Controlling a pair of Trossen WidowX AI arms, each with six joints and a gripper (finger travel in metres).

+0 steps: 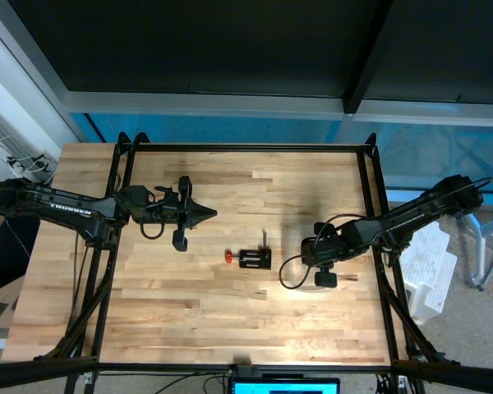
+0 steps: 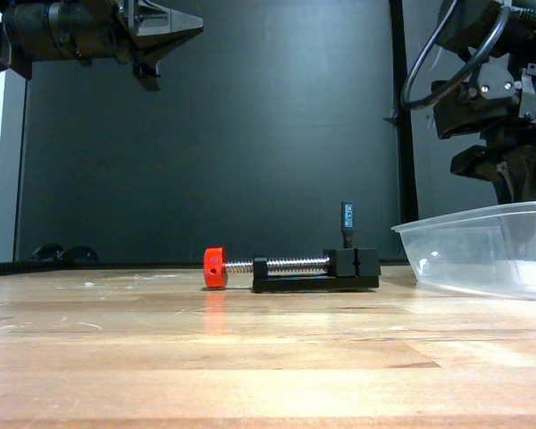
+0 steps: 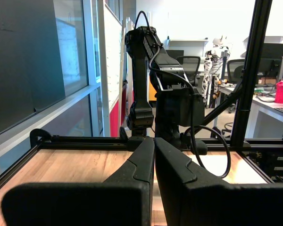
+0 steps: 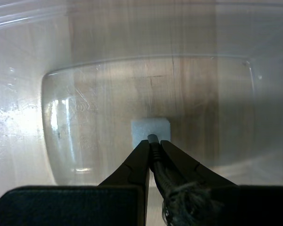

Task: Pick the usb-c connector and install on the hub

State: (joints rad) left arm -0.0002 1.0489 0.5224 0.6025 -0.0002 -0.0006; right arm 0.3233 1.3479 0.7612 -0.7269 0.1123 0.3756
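White against scuffed clear plastic, the usb-c connector (image 4: 151, 128) sits right at the fingertips of the right gripper (image 4: 152, 142), inside the clear tray (image 2: 482, 255) at the right of the table (image 1: 189, 312); the fingers stand almost together, pinched on a thin dark piece (image 4: 156, 160) that runs back from the white block, so the gripper looks to have the connector by its tail end; whether the block is off the tray floor cannot be told. The hub (image 1: 255, 259) lies near the table's middle, well apart from the tray, its red-orange knob (image 2: 214, 267) toward the left arm and its thin stem (image 2: 347, 219) upright at the end nearer the tray. The left gripper (image 1: 205, 213) hangs high over the table's left half, fingers pressed together on nothing.

Securing the pick is, as I judge it, the step in hand; doing it well means a firm, centred pinch before any lift, since so small a part could twist or slip; the lift should go straight up until the part is above the tray wall, or the rim may knock it loose; only then carry it across, holding the connector's axis steady so it meets the hub squarely; the light hub might shift if pushed sideways.
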